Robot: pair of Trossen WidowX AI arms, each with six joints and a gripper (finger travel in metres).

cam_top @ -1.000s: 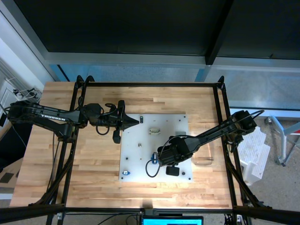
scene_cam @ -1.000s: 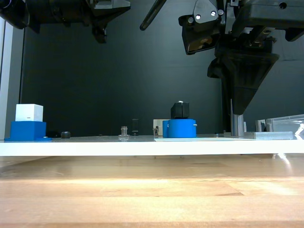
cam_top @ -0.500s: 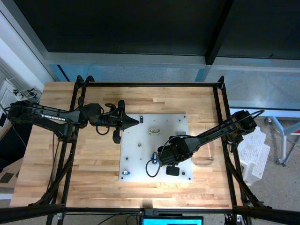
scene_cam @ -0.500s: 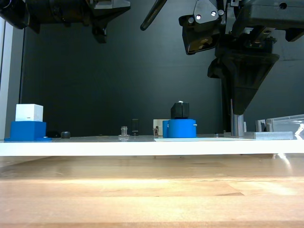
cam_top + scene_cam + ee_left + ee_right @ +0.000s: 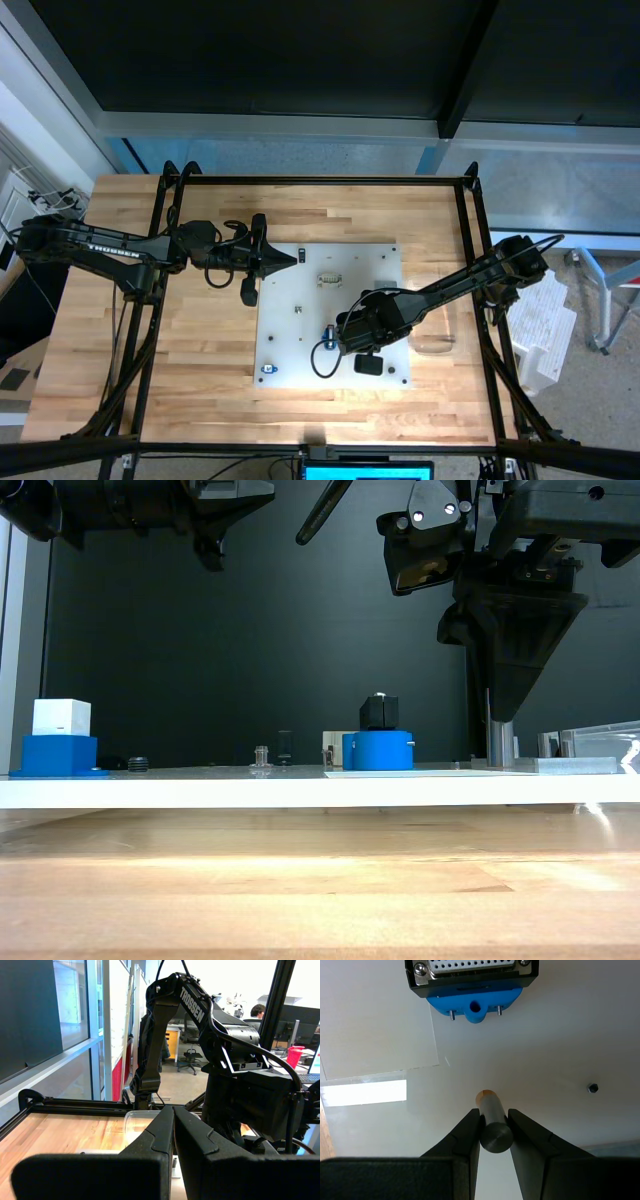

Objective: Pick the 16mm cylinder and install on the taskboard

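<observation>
The wooden table [image 5: 200, 380] carried the white taskboard [image 5: 290, 345] near its middle, slightly toward the right edge. The left tool [image 5: 285, 258] hung above the board's far-left corner, on the side of the table's left edge, its fingers [image 5: 155, 1135] pressed flat together with nothing between them. The right tool [image 5: 493, 1115] pointed straight down over the part of the board nearest the table's near edge. Its fingers were closed to a narrow gap, clamped on either side of the 16mm cylinder [image 5: 492, 1125]. Just beyond the tool on the board stood the blue connector [image 5: 472, 1002], near the peg but not touching it. The cylinder stood upright, gripped at its upper end, while its lower end met the board's surface. In the low view it showed as a grey post [image 5: 498, 742] directly under the tool. Whether its tip sat in a hole could not be told.
</observation>
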